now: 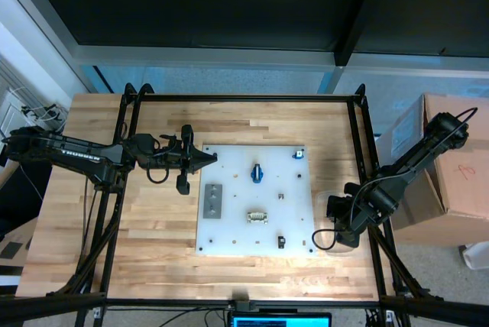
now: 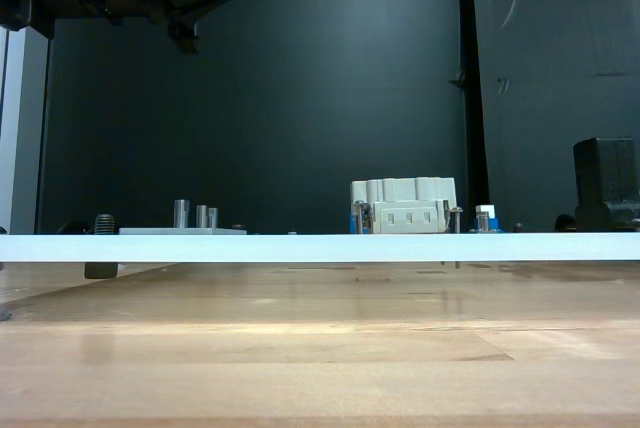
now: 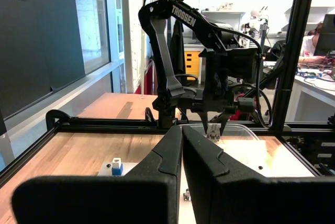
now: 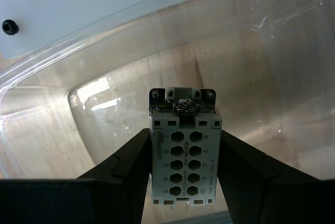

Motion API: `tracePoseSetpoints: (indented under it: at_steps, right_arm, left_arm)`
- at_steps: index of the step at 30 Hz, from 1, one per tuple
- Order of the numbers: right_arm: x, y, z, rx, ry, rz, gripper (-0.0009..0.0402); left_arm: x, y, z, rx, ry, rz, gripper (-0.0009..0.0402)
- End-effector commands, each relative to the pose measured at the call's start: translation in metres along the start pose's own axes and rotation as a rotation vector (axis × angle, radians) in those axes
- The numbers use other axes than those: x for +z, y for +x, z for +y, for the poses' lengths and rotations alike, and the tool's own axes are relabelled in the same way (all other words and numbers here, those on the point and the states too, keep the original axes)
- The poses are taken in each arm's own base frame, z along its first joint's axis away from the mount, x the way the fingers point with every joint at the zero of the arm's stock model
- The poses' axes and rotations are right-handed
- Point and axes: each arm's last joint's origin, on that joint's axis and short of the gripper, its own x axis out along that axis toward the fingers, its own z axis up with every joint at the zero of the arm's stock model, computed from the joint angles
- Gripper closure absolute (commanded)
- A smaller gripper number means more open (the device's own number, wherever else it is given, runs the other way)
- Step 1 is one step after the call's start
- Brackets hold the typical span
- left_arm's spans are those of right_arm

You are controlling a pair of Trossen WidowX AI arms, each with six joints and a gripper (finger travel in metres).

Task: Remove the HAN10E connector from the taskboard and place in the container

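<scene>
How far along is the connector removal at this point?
Done: the HAN10E connector is off the taskboard. In hand: the right gripper is shut on it, holding it over the clear container. Still to do: releasing it into the container. The left gripper hangs shut above the taskboard's left edge.

I see the HAN10E connector clamped between the fingers of the right tool; it is a pale grey block, ten numbered sockets in two columns, lying straight along the tool; beyond it sits the clear plastic container; whether they touch I cannot tell.
</scene>
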Motion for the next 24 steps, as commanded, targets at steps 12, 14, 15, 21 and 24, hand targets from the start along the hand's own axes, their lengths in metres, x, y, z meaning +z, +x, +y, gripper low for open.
tracePoseSetpoints:
  at_steps: [12,14,15,21,24]
  right_arm:
    - [-0.0003,0.0006,0.0005,0.011,0.037,0.014,0.0368]
    - [-0.0003,0.0006,0.0005,0.011,0.037,0.014,0.0368]
    - [-0.0003,0.0005,0.0005,0.012,0.038,0.014,0.0368]
    - [-0.0003,0.0006,0.0007,0.013,0.066,0.014,0.0368]
    - [0.0000,0.0006,0.0009,0.016,0.069,0.012,0.0368]
  left_arm:
    - [0.0002,0.0000,0.0000,0.000,0.000,-0.001,0.0393]
    - [0.0002,0.0000,0.0001,0.000,0.000,-0.001,0.0393]
    - [0.0002,0.0000,0.0001,0.000,0.000,-0.001,0.0393]
    - [0.0002,0.0000,0.0001,0.000,0.000,-0.001,0.0393]
    - [0.0002,0.0000,0.0000,0.000,0.000,-0.001,0.0393]
